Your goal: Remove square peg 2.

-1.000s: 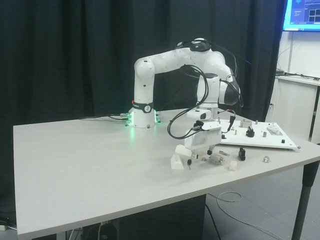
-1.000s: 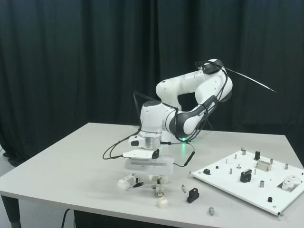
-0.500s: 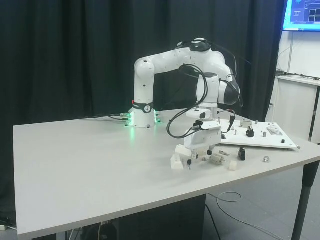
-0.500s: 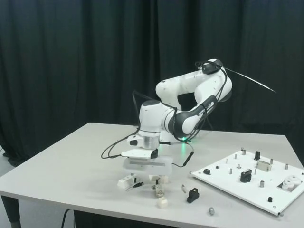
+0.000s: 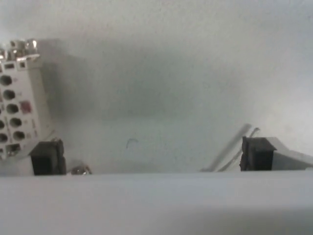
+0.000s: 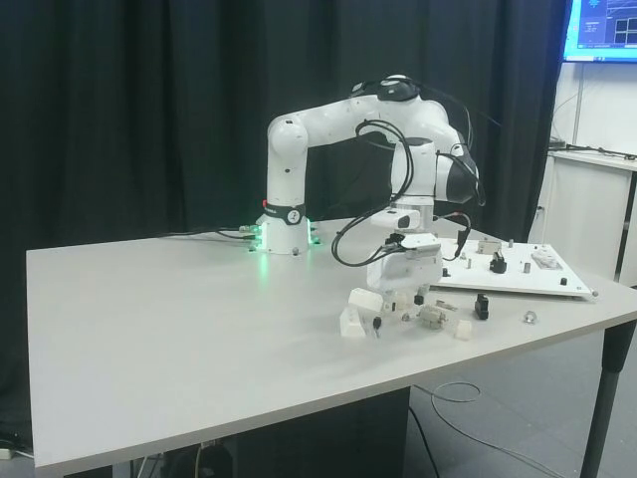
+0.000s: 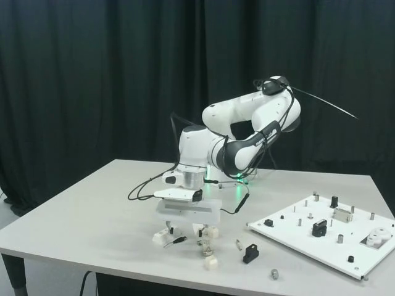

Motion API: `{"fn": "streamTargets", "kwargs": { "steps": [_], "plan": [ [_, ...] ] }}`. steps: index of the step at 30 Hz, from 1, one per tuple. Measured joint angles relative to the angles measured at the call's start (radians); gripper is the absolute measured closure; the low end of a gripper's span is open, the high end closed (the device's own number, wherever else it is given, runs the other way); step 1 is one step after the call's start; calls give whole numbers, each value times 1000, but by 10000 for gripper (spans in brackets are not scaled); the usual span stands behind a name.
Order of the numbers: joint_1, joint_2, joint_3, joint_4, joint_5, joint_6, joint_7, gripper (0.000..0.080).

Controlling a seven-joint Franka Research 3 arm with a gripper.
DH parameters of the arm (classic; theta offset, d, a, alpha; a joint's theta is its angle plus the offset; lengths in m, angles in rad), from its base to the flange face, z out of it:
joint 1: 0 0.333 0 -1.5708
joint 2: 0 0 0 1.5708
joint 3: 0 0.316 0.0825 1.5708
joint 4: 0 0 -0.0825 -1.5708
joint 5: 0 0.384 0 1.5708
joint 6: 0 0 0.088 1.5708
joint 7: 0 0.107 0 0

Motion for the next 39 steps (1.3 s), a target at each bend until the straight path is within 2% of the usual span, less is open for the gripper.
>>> {"fn": "streamTargets", "kwargs": {
  "steps": [25,39],
  "plan": [
    [-12,-2,-32,53,-1,-16,1,3],
    [9,-2,-70,83,-12,-79,37,3]
  ]
}}
